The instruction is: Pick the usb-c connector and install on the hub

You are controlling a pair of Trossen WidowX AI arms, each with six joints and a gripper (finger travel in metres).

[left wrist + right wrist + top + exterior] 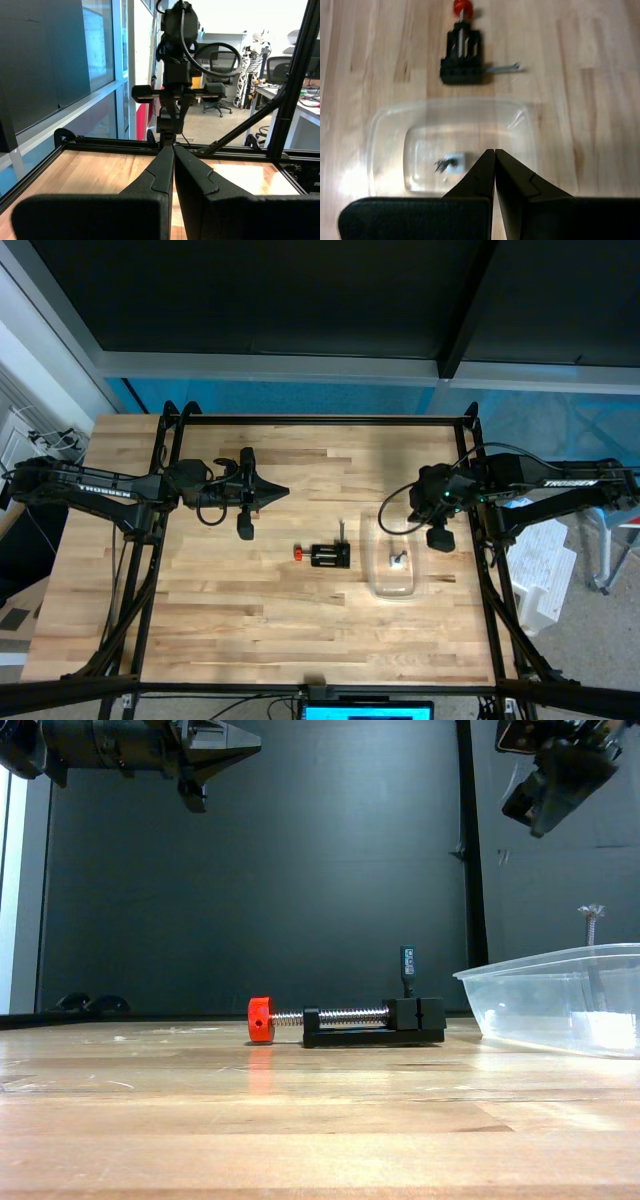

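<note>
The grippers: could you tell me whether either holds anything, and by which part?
Nothing is held. The left gripper, raised at the left, and the right gripper, raised near the clear tray, are shut on nothing; the usb-c connector lies inside.

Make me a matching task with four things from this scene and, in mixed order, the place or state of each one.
1 usb-c connector
2 hub
3 left gripper
4 right gripper

A resting on the bare table
B shut, raised near the clear tray
C inside the clear tray
D shut, raised left of the hub

Pairs: 1-C, 2-A, 3-D, 4-B.
</note>
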